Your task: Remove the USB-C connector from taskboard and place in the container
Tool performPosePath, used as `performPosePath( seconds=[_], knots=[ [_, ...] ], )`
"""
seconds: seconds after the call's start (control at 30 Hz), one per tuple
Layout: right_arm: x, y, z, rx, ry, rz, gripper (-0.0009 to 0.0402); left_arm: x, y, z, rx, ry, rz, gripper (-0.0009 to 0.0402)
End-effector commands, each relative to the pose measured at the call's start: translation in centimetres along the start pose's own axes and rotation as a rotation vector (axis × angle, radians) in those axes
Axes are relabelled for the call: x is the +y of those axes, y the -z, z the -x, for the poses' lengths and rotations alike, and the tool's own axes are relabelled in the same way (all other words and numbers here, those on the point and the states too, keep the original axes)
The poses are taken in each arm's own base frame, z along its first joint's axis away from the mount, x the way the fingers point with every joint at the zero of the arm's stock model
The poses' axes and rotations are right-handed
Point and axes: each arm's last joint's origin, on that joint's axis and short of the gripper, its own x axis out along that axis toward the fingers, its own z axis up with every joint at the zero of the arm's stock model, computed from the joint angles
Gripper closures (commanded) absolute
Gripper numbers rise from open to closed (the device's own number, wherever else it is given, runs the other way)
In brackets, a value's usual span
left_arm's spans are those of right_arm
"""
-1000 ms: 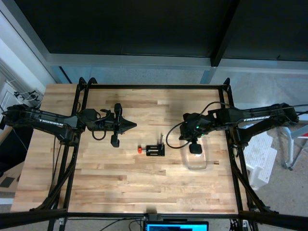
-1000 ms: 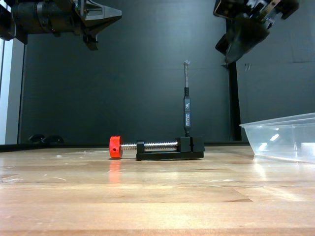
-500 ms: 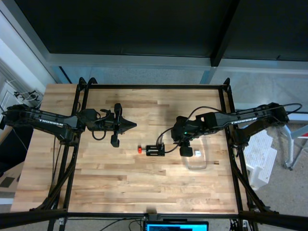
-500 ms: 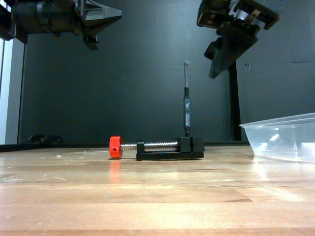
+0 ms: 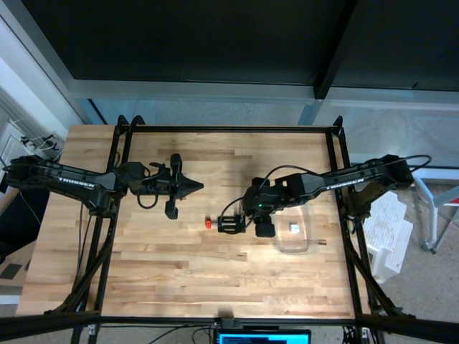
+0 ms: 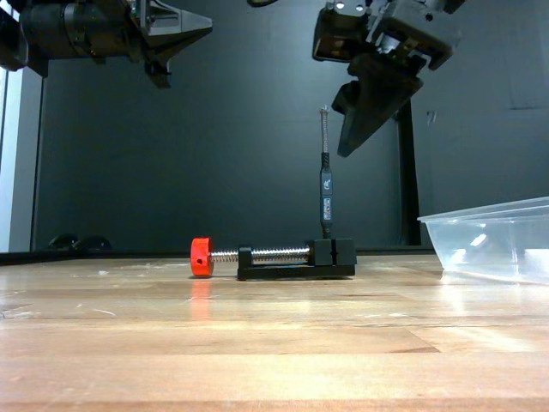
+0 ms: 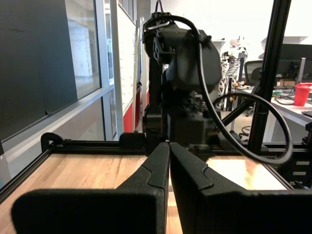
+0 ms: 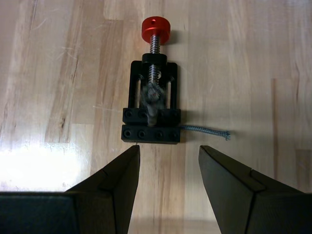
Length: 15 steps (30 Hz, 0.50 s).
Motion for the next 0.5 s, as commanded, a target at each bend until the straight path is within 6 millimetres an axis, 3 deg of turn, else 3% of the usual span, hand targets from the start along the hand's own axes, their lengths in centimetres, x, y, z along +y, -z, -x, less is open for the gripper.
performPosePath(
  seconds=[0.03,0.5],
  knots=[
    [0.6,-0.6,-1.1,0.03,-0.006,0.017,0.0221,0.0,0.0,0.0,0.0,0.0,0.0,0.0393],
    [1.1,-2.2,-3.8,0.096,0.007,0.031,0.022,0.0,0.0,0.0,0.0,0.0,0.0,0.0393]
  ],
)
